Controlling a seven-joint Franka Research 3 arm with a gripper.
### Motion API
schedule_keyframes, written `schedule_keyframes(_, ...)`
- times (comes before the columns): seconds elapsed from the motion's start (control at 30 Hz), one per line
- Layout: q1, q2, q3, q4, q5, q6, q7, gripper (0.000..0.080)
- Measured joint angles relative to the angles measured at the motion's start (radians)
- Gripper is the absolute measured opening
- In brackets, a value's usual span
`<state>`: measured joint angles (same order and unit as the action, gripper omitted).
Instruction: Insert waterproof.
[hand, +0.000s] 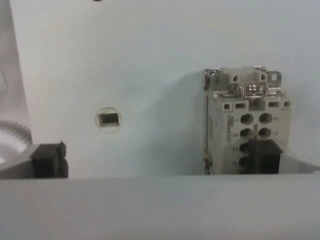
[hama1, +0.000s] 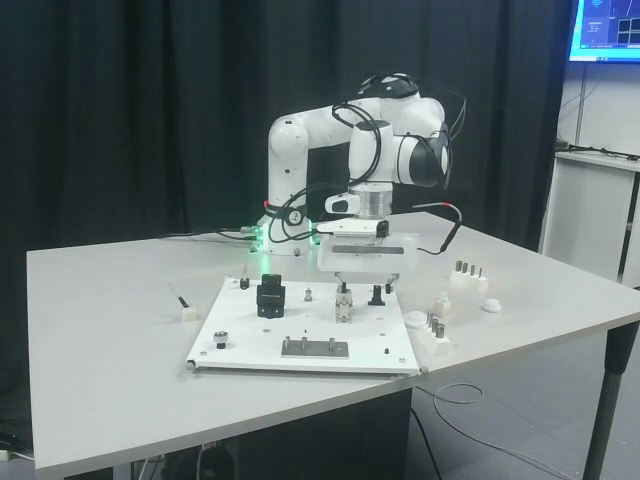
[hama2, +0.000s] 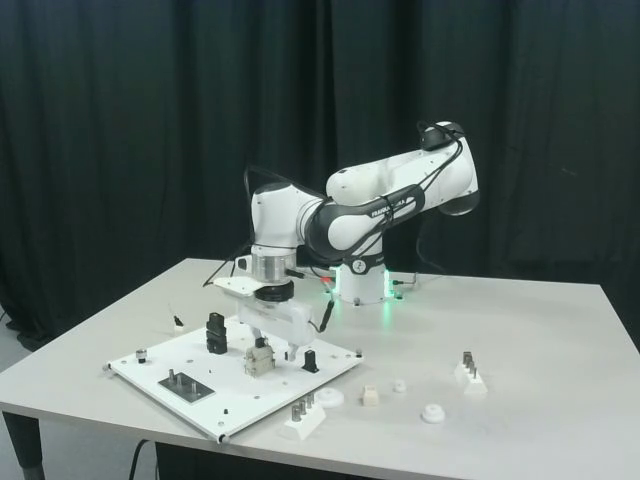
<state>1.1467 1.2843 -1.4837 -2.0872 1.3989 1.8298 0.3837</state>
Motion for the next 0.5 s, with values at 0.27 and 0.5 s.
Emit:
schedule_keyframes(0.27,0.000,0.000,-0.001,0.000,0.000,0.000,0.000,0.0800)
schedule_keyframes(0.5,0.000,-0.001,-0.001,0.000,0.000,0.000,0.000,0.0800)
